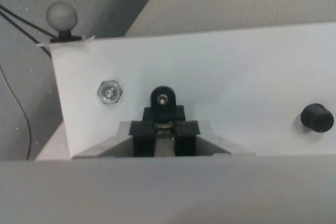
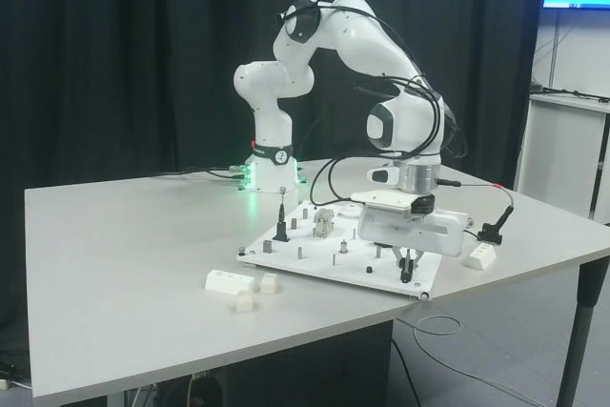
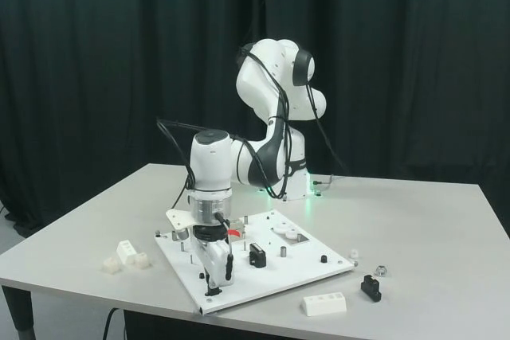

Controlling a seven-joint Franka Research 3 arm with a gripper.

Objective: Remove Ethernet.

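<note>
Where black gripper (image 1: 165,142) pads meet, flat white board (image 1: 226,82) shows.

The grey table (image 2: 114,235) carried the white board (image 3: 263,276), the arm's base (image 2: 270,173), 3 small white blocks (image 2: 238,285) beside the board, another white block (image 3: 324,305), and perhaps a black connector (image 3: 370,287).

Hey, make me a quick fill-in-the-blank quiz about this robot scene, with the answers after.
1. The pincer is lowered over the white ___ on the grey table.
2. The curtain behind the arm is ___.
3. A hex nut sits on the board beside a black ___-headed fixture.

Answers: board; black; round
</note>
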